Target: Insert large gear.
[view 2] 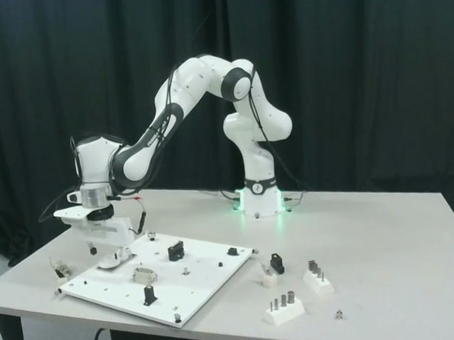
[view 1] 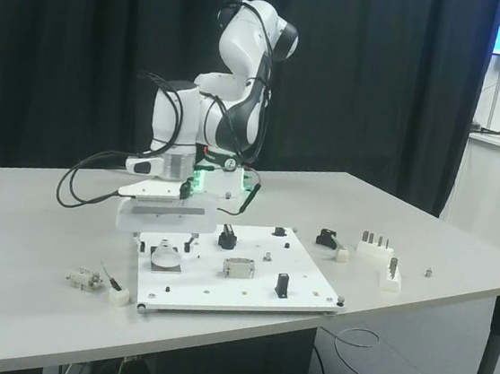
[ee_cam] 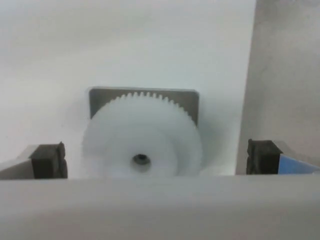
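The large white gear (ee_cam: 142,137) lies flat on a small grey plate (ee_cam: 102,97), with a dark hole at its centre. In the room views the gear (view 1: 165,255) (view 2: 110,261) sits at the left corner of the white board (view 1: 247,290) (view 2: 195,290). My gripper (ee_cam: 155,159) (view 1: 168,241) (view 2: 109,250) hovers right above it, open. Its black fingertips (ee_cam: 47,161) stand wide apart, one on each side of the gear, without touching it.
On the board stand a black block (view 1: 226,237), a metal bracket (view 1: 237,268) and a black post (view 1: 281,284). White blocks with pegs (view 1: 373,244) (view 2: 284,306) lie on the table beside it. A small metal part (view 1: 82,279) rests off the board's left corner.
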Motion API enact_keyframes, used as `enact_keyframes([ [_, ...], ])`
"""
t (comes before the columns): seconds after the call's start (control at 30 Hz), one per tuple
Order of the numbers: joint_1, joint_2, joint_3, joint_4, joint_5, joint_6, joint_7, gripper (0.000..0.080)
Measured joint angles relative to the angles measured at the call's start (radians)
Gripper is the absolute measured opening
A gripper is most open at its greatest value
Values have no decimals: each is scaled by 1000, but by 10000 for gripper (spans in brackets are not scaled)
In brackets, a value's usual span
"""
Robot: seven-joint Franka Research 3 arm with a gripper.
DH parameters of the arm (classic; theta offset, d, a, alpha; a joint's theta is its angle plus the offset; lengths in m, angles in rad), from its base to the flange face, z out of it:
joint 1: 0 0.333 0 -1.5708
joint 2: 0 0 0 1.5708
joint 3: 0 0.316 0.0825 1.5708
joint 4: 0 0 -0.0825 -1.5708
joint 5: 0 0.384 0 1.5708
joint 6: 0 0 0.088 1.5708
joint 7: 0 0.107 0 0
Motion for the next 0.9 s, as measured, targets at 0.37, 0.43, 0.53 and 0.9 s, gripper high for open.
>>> enact_keyframes([
  [0.37, 0, 15, 3, -1, 9, 12, 0, 800],
  [0.43, 0, 18, 4, -1, 9, 16, 0, 800],
  [0.53, 0, 23, 6, -1, 10, 21, 0, 800],
  [0.9, 1, 31, 17, -1, 9, 37, -1, 693],
])
